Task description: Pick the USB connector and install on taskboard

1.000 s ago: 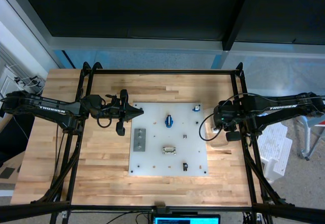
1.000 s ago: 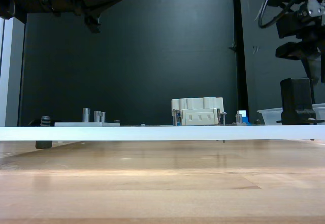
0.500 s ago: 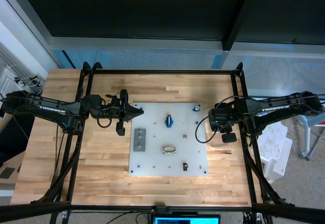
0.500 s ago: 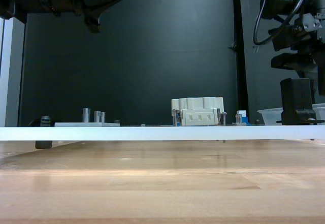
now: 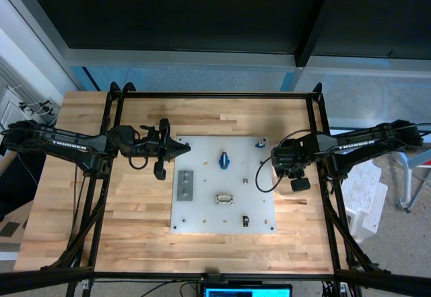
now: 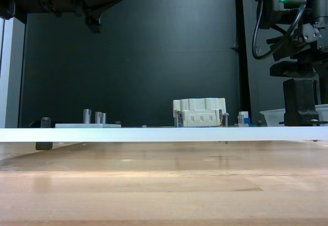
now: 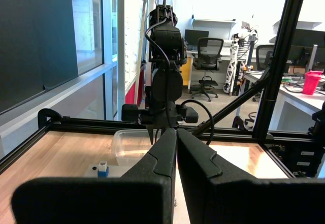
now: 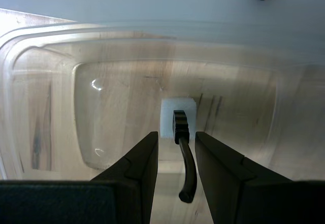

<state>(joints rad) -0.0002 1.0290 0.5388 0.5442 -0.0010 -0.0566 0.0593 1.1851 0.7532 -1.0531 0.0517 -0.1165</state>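
R gripper (image 8: 176, 136) spread over USB connector (image 8: 180, 124) (in tray (image 8: 45, 82)); L gripper (image 7: 176, 132) closed by taskboard (image 5: 202, 209)

White lettering TROSSEN stands on the black left robot arm (image 5: 67, 145) by the tabletop's (image 5: 135, 216) left edge, and on the black right robot arm (image 5: 351, 146) by its right edge.

A pale wooden desk (image 5: 135, 203) inside a black frame (image 5: 215, 95); beyond, a daylit office with tall windows (image 7: 86, 26) and a swivel chair (image 7: 209, 49)
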